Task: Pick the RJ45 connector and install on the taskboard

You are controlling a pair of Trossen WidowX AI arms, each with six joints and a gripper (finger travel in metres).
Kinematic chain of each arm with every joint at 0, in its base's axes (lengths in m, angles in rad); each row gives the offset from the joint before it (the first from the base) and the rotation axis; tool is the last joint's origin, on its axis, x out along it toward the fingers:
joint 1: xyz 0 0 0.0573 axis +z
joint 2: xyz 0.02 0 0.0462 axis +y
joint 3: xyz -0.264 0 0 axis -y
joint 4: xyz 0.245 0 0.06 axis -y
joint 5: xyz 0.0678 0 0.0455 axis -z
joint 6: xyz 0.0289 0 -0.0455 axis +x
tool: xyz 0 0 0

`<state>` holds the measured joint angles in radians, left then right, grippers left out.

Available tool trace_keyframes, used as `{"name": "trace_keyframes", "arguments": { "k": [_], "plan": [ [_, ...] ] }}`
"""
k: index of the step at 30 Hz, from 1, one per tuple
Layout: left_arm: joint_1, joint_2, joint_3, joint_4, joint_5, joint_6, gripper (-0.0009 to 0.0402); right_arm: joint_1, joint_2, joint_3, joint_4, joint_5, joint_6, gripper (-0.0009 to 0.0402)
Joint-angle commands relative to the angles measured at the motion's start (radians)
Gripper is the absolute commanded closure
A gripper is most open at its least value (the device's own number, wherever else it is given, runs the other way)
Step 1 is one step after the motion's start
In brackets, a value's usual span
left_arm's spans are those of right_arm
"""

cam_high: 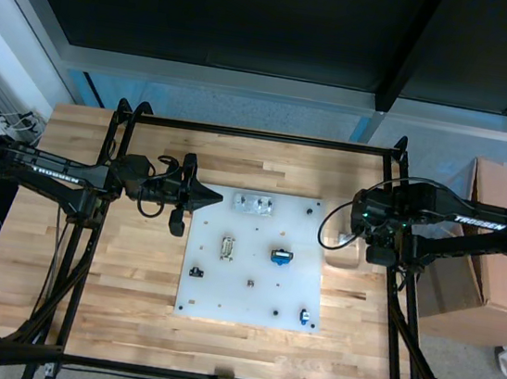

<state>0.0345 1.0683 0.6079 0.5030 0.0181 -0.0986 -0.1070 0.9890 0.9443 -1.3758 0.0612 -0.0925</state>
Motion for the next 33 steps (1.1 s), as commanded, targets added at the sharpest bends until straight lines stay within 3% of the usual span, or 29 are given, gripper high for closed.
{"name": "trace_keyframes", "arguments": {
  "k": [1, 15, 33],
  "plan": [
    [0.0, 0.0, 0.0, 0.001, 0.0, 0.0, 0.0393, -0.001, 0.0, -0.048, 0.068, 0.0, -0.03, 0.0258],
    [0.0, 0.0, 0.0, 0.0, 0.0, 0.0, 0.0393, -0.08, 0.003, -0.198, 0.243, -0.001, -0.11, 0.0208],
    [0.0, 0.0, 0.0, 0.0, 0.0, 0.0, 0.0393, -0.127, 0.089, -0.282, 0.343, -0.003, -0.24, 0.0221]
  ]
}}
